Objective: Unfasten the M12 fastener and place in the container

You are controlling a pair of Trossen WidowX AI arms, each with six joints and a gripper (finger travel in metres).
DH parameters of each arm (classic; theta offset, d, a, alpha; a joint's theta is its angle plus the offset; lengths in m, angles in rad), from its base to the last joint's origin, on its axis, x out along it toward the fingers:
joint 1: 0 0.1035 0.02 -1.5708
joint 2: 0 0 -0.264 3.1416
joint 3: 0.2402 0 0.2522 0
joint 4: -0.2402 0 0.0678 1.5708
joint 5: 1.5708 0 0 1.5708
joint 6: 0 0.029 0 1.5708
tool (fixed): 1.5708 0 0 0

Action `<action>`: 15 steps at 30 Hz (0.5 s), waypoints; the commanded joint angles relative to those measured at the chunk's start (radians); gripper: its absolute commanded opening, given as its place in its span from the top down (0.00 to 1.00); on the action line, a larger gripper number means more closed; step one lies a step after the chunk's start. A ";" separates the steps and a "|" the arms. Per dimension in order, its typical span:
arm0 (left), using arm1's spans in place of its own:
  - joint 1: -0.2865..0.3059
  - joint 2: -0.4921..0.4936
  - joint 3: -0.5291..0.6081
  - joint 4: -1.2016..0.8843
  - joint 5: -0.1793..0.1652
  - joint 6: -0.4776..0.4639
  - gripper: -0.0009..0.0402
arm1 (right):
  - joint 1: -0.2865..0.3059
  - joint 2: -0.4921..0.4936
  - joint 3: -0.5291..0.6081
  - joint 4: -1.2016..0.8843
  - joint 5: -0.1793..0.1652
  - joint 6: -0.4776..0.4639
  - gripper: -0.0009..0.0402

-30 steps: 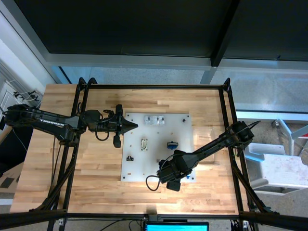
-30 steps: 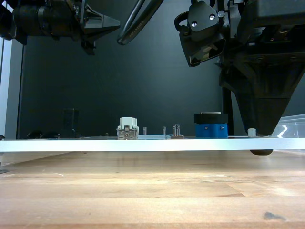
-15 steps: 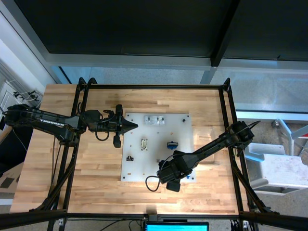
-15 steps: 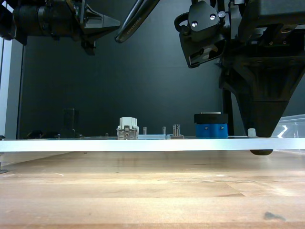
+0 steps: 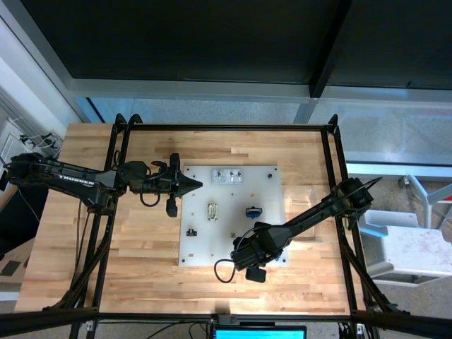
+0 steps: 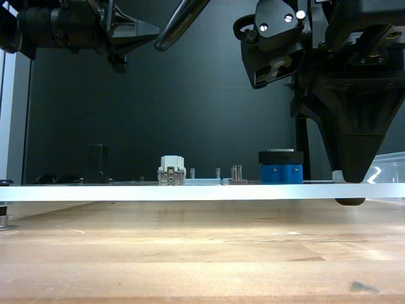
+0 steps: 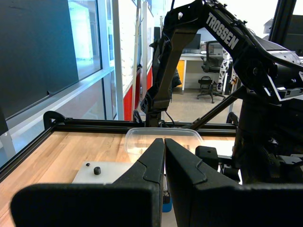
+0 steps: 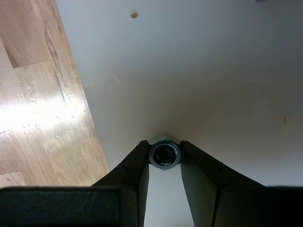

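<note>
Black left gripper (image 5: 198,185) hangs parked over the board's (image 5: 212,240) far left edge, fingers pressed together on nothing, well out of the way. At the near right edge the right gripper (image 8: 164,150) points straight down, pinching the silver nut (image 8: 164,155), which sits low on the board, seemingly on its stud, a grip suited to twisting. The clear tub (image 5: 302,195) waits just right of the board. Only its wall looks likely to need clearing.
</note>
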 commanded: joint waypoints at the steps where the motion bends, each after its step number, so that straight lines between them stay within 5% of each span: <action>1: 0.000 0.000 0.000 0.000 0.000 0.000 0.98 | -0.001 0.000 0.001 0.022 0.007 -0.026 0.98; 15: 0.000 0.000 0.000 0.000 0.000 0.000 0.98 | -0.002 0.000 0.001 0.041 -0.002 -0.192 0.98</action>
